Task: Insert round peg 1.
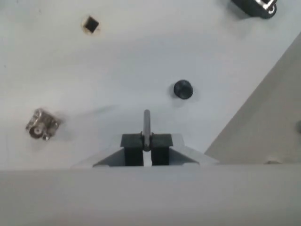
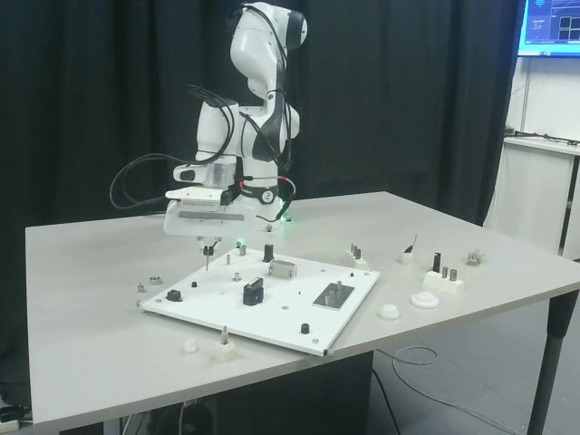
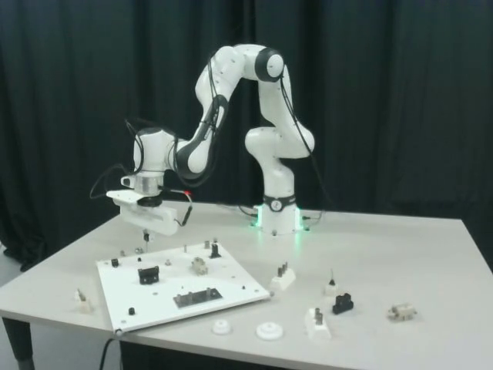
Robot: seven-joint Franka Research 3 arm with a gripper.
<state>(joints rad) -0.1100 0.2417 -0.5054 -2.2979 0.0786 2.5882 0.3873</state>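
In the wrist view my gripper (image 1: 147, 143) is shut on a thin grey round peg (image 1: 146, 123), which sticks out past the black fingertips (image 1: 132, 147). The peg hangs above the white board (image 1: 141, 52), a short way from a black round socket (image 1: 183, 89). From the first room view the gripper (image 2: 208, 245) holds the peg (image 2: 207, 262) upright, tip down, just over the board's (image 2: 281, 313) far left part. The second room view shows the gripper (image 3: 145, 230) over the board's (image 3: 166, 304) back left corner.
On the board are a small black square hole (image 1: 91, 24), a metal connector (image 1: 41, 124) and a black part (image 1: 257, 5). The board's edge and grey table (image 1: 268, 122) lie close by. Other holders and white discs (image 2: 424, 298) stand on the table beside the board.
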